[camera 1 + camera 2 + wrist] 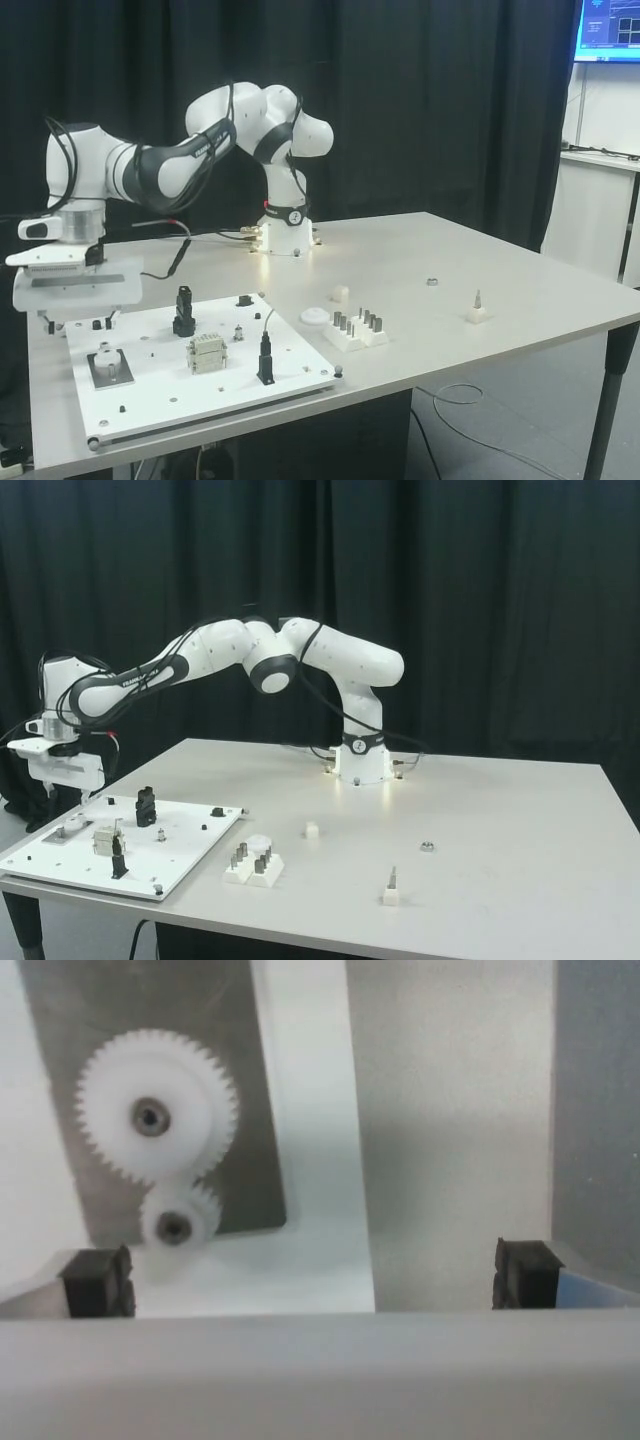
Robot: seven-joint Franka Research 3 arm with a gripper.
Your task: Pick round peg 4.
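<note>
Several grey pegs stand upright in two white holder blocks point(356, 330) point(252, 864) near the table's middle front; which one is round peg 4 I cannot tell. My gripper point(75, 322) point(67, 792) hangs far from them, over the far left end of the white board point(210, 395). It is open and holds nothing. The wrist view shows its black pads point(96, 1282) wide apart above the board, next to a large white gear point(155, 1110) meshed with a small one point(178, 1222) on a grey plate point(250, 1110). No peg shows in the wrist view.
The board carries a black connector point(183, 312), a black upright plug point(266, 360) and a grey-white block point(204, 353). On the table lie a white disc point(316, 318), a small white cube point(340, 294), a nut point(432, 282) and a thin pin on a white base point(476, 310).
</note>
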